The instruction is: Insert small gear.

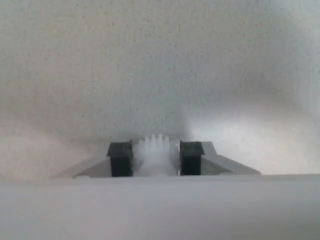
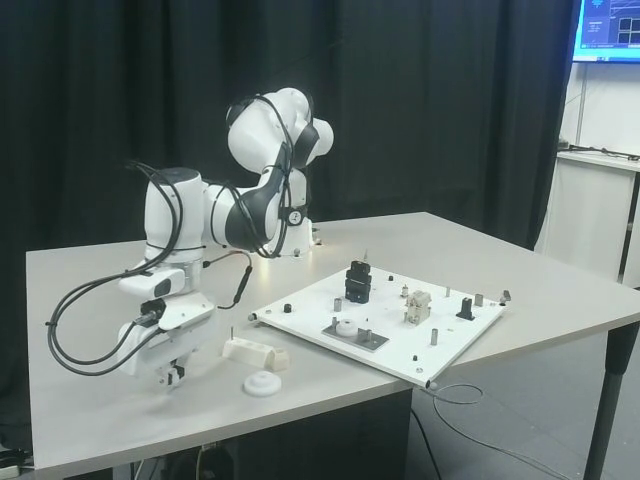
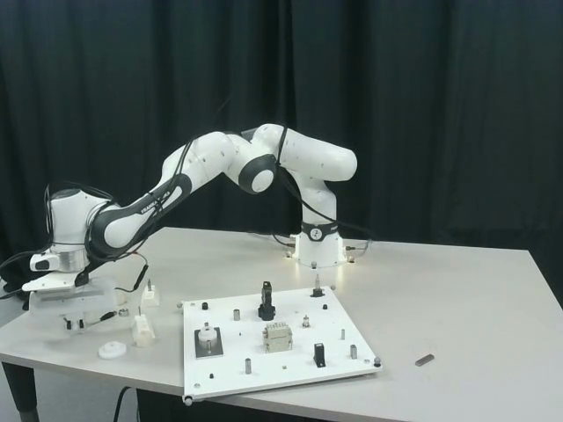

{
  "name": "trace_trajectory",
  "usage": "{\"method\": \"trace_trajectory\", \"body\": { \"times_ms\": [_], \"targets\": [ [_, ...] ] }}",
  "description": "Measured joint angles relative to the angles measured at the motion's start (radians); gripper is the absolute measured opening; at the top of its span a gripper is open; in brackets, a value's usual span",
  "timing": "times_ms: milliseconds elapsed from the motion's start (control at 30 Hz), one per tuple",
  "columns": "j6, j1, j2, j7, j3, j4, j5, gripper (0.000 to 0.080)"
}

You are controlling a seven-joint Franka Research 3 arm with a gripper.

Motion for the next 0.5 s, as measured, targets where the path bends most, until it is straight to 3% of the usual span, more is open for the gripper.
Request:
{"method": "trace_trajectory", "body": {
  "times_ms": [500],
  "targets": [
    [-0.029, 0.000, -0.001, 0.018, -0.001, 0.022, 0.003, 0.0197]
  ]
}}
